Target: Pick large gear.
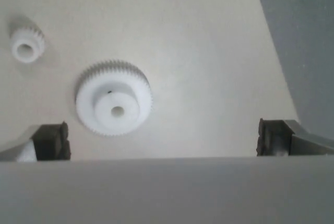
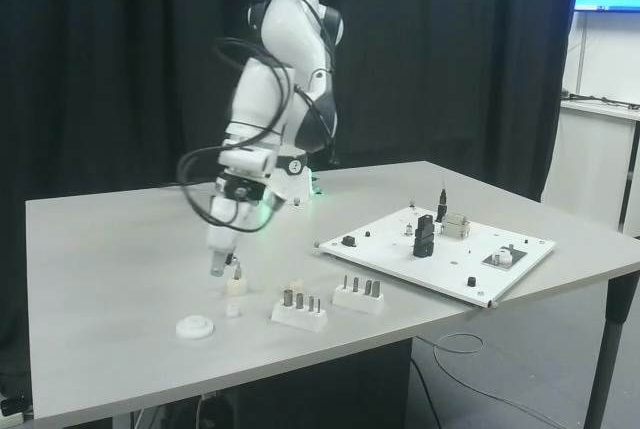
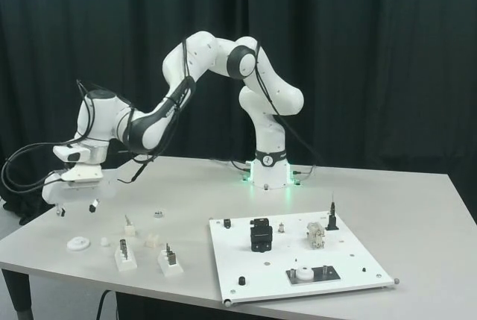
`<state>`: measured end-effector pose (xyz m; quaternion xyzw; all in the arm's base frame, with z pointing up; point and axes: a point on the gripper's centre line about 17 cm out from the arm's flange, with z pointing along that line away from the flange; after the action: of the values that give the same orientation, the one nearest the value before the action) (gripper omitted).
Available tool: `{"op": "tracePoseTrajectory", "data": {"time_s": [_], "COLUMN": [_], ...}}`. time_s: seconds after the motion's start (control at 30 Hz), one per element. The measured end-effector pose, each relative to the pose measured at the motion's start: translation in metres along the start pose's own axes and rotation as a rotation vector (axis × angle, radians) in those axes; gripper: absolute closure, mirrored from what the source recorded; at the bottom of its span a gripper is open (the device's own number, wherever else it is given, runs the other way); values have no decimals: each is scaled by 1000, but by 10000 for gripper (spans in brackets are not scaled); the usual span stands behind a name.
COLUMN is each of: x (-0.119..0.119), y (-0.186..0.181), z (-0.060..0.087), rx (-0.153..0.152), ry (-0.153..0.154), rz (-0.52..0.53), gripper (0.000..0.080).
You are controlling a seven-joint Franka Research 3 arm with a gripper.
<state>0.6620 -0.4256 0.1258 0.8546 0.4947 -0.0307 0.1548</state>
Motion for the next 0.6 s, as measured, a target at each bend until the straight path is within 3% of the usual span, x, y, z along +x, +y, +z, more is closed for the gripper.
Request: {"op": "tracePoseTrajectory", "data": {"time_s": [0.13, 0.27, 0.6], "x": [-6, -13, -31], "y": [0, 1, -5], "z": [2, 2, 5], "rx": [4, 9, 46], "ry": [45, 85, 113], "rz": [105, 275, 568], "gripper": [3, 3, 3]}}
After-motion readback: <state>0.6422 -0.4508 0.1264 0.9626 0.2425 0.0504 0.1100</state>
